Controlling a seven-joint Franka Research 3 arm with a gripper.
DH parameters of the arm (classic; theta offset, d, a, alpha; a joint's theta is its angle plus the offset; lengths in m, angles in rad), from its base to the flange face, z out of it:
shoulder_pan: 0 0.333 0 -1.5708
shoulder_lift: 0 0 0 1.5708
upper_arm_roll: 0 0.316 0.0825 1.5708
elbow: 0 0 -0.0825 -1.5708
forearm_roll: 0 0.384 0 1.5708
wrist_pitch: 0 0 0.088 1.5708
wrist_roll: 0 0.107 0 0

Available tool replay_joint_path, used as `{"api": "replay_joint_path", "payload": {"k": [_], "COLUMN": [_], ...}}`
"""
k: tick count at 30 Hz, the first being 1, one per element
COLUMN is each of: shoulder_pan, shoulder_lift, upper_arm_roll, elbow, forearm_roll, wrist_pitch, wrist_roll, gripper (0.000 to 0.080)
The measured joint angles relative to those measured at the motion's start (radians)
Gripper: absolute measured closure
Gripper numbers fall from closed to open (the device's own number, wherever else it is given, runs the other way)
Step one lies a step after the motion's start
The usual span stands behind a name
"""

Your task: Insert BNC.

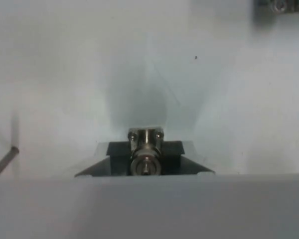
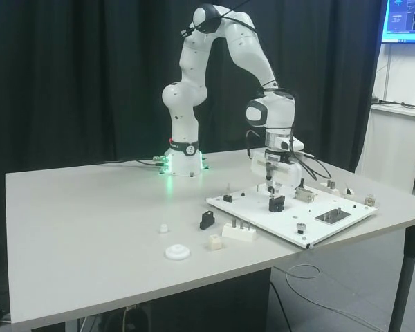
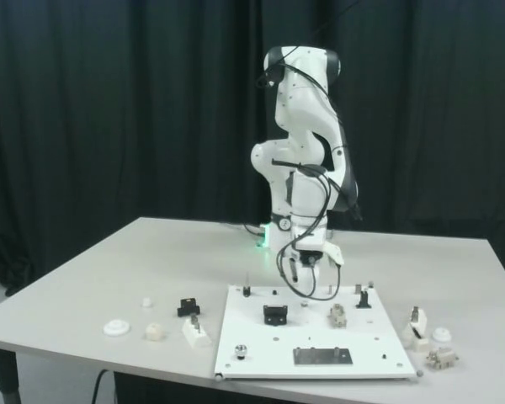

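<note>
I look down past the wrist first. Right below me sits the metal plug [image 1: 146, 155] on its black block [image 1: 144, 160], which stands on the white board [image 1: 229, 109]. A small grey pin [image 1: 4, 162] lies off to one side of it.

From the first room view, the nearest things lie loose on the grey table [image 2: 83, 207] in front of the board: a white round wheel [image 2: 176, 253], a small white cap [image 2: 164, 227], a little pale cube [image 2: 214, 241], a white block with pegs [image 2: 239, 231] and a small black piece [image 2: 207, 220]. A flat grey plate [image 2: 332, 216] lies on the near part of the board.

Farther in, the black block stands near the middle of the board. The gripper [image 2: 272, 185] hangs just above the block, pointing down. I cannot tell how it is set.

Farther back, the white arm [image 2: 221, 76] bends up and over from its base [image 2: 183, 160], where a green light glows. Black curtains [image 2: 76, 69] hang behind everything.
</note>
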Motion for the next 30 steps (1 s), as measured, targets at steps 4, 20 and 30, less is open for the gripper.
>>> {"api": "replay_joint_path", "payload": {"k": [4, 20, 30], "shoulder_pan": [-0.002, -0.017, -0.038], "shoulder_lift": [0.000, -0.002, -0.003], "upper_arm_roll": [0.002, 0.015, 0.023], "elbow": [0.000, 0.000, 0.000], "forearm_roll": [0.000, 0.002, 0.078], "wrist_pitch": [0.000, -0.001, -0.002], "wrist_roll": [-0.049, -0.185, -0.163], "gripper": [0.0681, 0.0681, 0.0681]}}
